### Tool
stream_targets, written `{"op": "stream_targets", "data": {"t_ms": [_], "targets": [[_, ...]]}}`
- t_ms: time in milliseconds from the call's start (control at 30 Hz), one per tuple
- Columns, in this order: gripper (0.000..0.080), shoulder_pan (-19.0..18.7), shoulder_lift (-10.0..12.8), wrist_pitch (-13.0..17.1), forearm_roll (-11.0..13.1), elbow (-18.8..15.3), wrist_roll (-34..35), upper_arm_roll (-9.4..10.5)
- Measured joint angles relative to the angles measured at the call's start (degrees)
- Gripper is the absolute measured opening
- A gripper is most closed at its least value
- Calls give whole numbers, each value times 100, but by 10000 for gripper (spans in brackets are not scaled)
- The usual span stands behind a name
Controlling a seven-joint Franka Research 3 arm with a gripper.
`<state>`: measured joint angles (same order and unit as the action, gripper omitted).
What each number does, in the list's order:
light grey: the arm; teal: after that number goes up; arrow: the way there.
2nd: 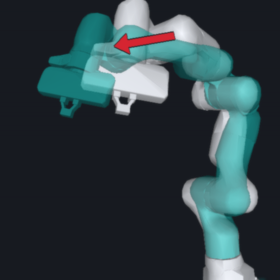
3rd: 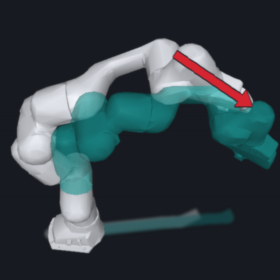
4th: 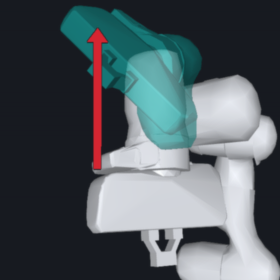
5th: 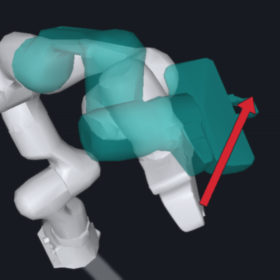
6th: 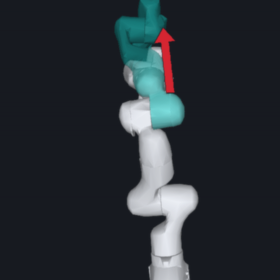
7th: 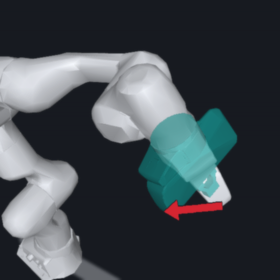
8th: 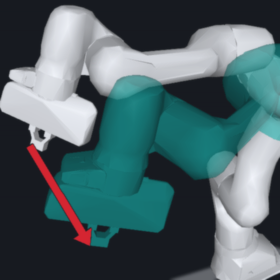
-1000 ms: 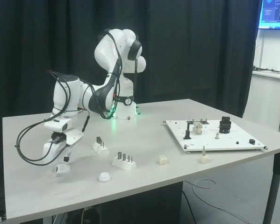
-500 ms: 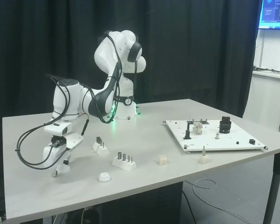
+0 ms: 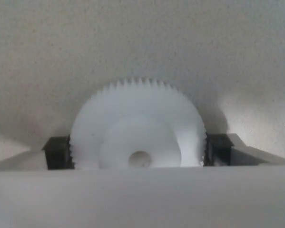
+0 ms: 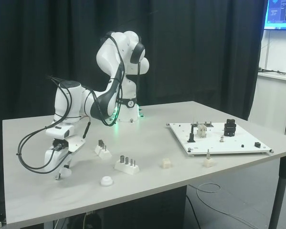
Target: Pick large gear.
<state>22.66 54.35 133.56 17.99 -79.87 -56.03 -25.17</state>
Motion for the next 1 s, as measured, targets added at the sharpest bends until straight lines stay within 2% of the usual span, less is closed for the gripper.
{"op": "stream_targets", "data": {"t_ms": [167,200,533,1000], "targets": [[707,0,1,-16,0,5,0,0],[599,0,1,-20,0,8,0,0],[599,-9,-1,-154,0,127,0,-7],[597,-91,-81,-878,0,469,17,-171]]}}
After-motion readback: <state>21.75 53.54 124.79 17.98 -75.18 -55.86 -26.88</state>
